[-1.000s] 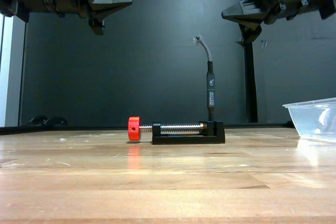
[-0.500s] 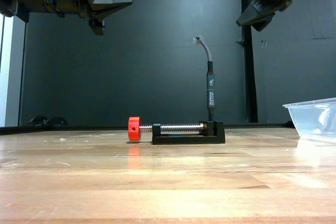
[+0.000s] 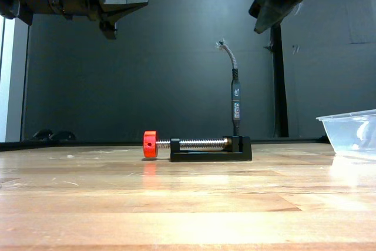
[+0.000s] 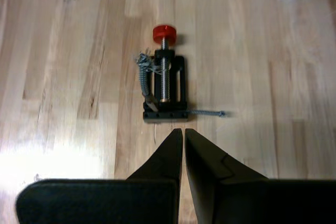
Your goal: Remove the USB-C connector from the USB-C receptacle and place in the container
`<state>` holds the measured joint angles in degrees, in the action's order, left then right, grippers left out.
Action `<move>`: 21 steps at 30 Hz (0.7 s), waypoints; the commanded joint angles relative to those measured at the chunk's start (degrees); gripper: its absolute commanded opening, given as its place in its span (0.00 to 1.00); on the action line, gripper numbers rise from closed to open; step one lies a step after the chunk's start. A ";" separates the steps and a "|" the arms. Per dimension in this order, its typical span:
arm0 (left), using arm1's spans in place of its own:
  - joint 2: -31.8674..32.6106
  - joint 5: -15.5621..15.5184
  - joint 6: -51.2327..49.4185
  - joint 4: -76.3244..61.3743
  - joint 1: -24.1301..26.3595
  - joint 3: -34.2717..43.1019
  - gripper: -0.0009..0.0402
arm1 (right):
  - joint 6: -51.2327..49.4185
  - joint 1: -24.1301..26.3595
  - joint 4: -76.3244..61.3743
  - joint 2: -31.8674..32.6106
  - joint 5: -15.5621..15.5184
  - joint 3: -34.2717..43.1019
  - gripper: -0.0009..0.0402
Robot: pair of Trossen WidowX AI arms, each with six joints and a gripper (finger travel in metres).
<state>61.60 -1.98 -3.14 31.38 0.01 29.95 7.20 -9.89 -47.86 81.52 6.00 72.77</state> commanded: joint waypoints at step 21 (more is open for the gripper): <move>0.00 0.00 0.02 0.00 0.00 0.00 0.02 | 1.49 -1.14 -16.48 24.37 -2.69 21.11 0.48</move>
<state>61.60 -2.00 -3.14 31.35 0.01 29.93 9.17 -10.92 -64.45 105.06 3.38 93.91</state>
